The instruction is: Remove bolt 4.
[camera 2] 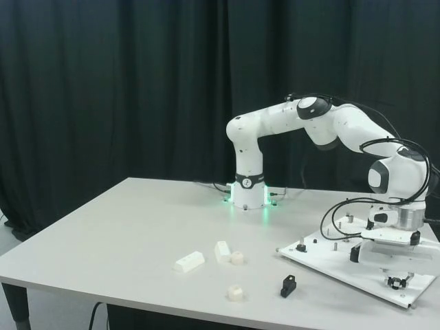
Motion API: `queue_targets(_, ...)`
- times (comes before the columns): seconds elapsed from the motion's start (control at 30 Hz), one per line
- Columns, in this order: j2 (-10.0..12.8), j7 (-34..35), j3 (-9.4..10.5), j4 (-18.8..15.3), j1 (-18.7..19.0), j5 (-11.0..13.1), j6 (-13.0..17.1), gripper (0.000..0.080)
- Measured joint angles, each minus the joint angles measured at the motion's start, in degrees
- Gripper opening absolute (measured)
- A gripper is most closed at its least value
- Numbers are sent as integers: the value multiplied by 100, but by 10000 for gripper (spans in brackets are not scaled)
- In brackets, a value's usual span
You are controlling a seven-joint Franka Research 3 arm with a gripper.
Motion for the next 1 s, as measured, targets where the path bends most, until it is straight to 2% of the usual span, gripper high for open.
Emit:
queue_targets(0.57, -47, -1955, 62, 0, -78, 177, -44, 255)
queue_targets(0.8, -56, -3010, 78, 0, -85, 190, -45, 255)
queue_targets(1.0, -59, -3430, 82, 0, -86, 193, -46, 255)
